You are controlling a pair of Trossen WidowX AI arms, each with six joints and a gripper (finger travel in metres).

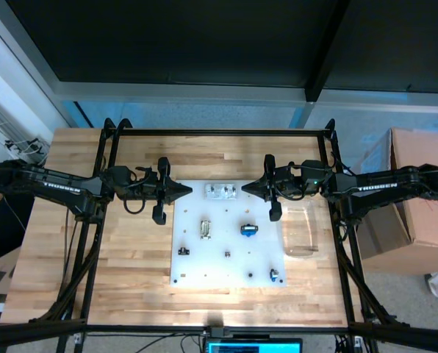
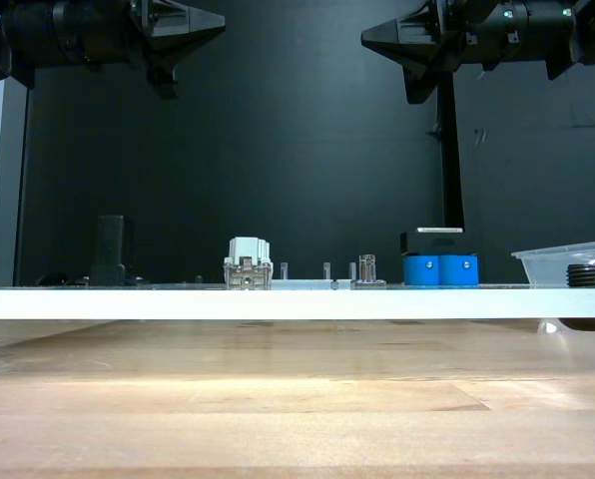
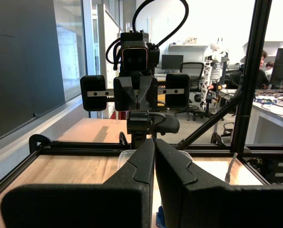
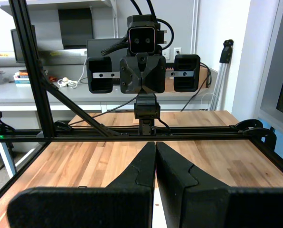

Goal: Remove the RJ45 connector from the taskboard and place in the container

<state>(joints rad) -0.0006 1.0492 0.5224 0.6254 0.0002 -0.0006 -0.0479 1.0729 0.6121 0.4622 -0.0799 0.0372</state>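
Find the connector (image 1: 205, 229) standing upright in its seat on the board (image 1: 204, 278), just left of the high view's centre, well apart from the container (image 1: 298, 229) at centre right. Note the left gripper (image 1: 187, 191) and the right gripper (image 1: 245, 188) hanging high over the board's upper edge, nose to nose, each with fingers pressed together and holding nothing. Spread one gripper's fingers first, come straight down over the connector, grip its sides squarely, and pull up without tilting, lest it jam in its seat.
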